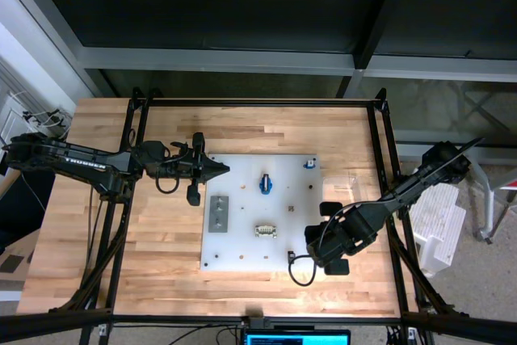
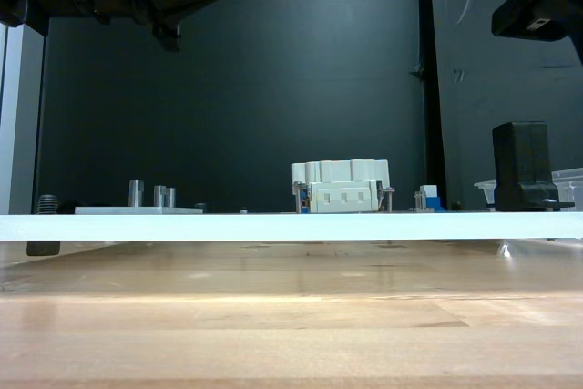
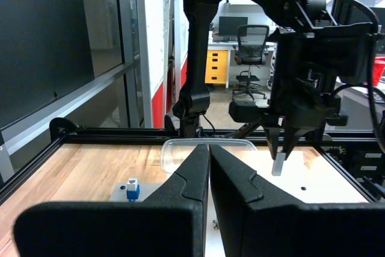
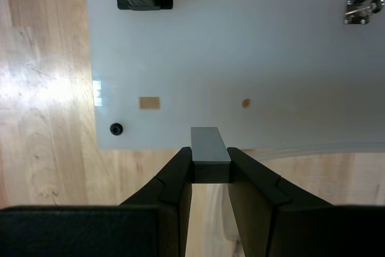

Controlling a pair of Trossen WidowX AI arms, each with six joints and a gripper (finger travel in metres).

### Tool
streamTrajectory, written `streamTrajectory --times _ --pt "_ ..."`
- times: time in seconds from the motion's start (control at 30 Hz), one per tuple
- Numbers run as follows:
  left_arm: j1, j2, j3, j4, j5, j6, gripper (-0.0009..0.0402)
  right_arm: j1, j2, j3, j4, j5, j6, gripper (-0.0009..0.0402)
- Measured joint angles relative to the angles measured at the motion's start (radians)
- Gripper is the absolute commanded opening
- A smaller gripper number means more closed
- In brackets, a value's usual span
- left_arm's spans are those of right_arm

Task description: Pick the 16mm bar and install on taskboard

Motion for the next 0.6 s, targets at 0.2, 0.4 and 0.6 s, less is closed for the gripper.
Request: streamTrajectory --times 0.2,0.4,0.6 --pt "0.0 0.0 0.0 0.0 0.0 0.0 0.0 0.015 0.037 0.021 0.014 -0.003 0.032 0.0004" --pt "0.0 0.0 0.0 0.0 0.0 0.0 0.0 0.03 0.076 0.05 0.019 -0.002 0.035 0.0004" --pt "0.0 0.0 0.0 0.0 0.0 0.0 0.0 0.041 0.103 0.056 0.037 0.008 0.058 0.0004"
